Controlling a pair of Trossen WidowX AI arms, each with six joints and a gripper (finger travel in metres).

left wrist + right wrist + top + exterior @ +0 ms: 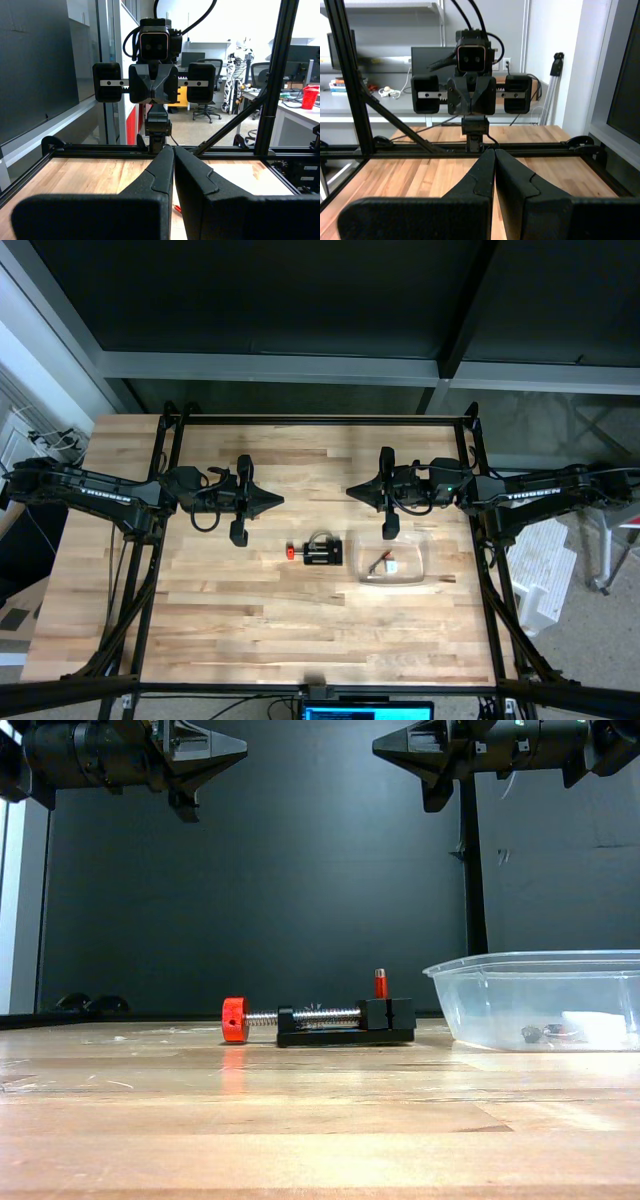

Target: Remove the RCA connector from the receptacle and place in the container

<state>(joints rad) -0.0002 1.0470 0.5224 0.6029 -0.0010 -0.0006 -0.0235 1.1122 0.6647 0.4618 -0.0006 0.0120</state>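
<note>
Left gripper (pixel 173 148): fingers (pixel 155 175) pressed together tip to tip, nothing held. Right gripper (pixel 494 150): the same, pads closed on each other and empty. Each wrist view looks along its closed fingers at the other arm head-on across the table (pixel 250 620); neither shows the tray. In the high view the two grippers point at each other, tips well apart. The left is at about 10 o'clock of the receptacle (pixel 320 553), the right at about 11 o'clock of the container (pixel 428 558). The low view adds that both hang well above the tabletop. In the high view the container sits just beside the receptacle, at its 3 o'clock, not touching. The RCA connector (pixel 377 562) lies slantwise on the container floor in its 9 o'clock half, with the white square piece (pixel 393 567) just at its 3 o'clock. The low view shows only small dark bits there beside the white piece, through the clear wall. The orange-red knob (pixel 234 1019) is at the block's 9 o'clock end. The low view alone shows a short red post (pixel 380 983) standing upright at the block's other end; whether it sits on the block or behind it, I cannot tell. The high view alone shows a silvery loop (pixel 322 537) at the block's 12 o'clock side.
</note>
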